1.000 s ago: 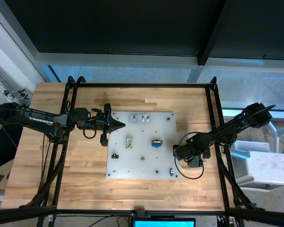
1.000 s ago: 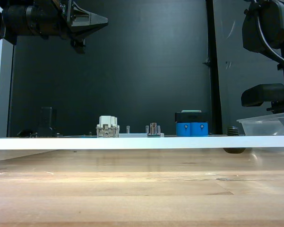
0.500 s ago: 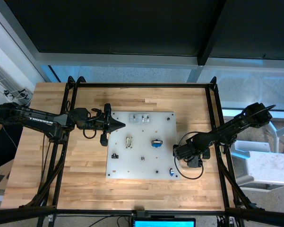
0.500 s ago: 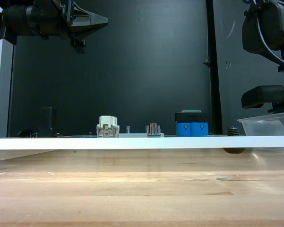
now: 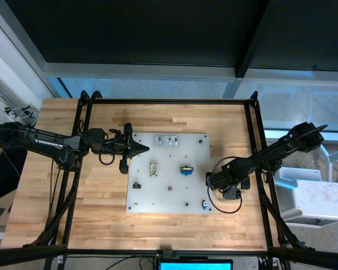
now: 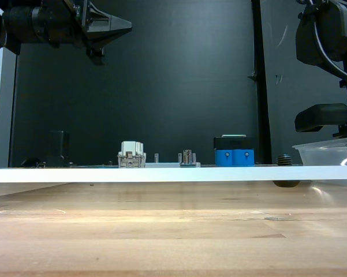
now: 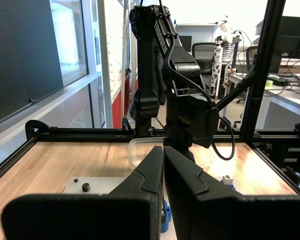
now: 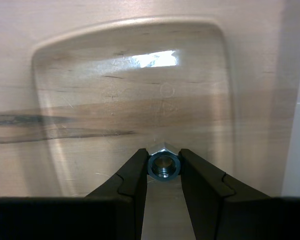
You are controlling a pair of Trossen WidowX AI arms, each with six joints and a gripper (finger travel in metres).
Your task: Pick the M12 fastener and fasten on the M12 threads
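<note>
In the right wrist view the small silver nut (image 8: pixel 163 166) sits between the fingertips of my right gripper (image 8: pixel 163 167), which is shut on it just above the floor of the clear tray (image 8: pixel 42 100). In the high view my right gripper (image 5: pixel 225 190) is over that tray (image 5: pixel 216 198), just off the white board's right edge. The black ribbed stud (image 6: pixel 284 160) stands bare on the board (image 5: pixel 157 194), near its near right edge (image 5: pixel 186 203). My left gripper (image 5: pixel 143 148) hangs shut and holds nothing, high above the board's far left edge (image 6: pixel 127 24).
On the board stand a blue block (image 5: pixel 185 170), a pale connector (image 5: pixel 154 169), a small silver post (image 5: pixel 170 189) and a blue-capped piece (image 5: pixel 204 205). A black frame (image 5: pixel 253 112) runs around the wooden table.
</note>
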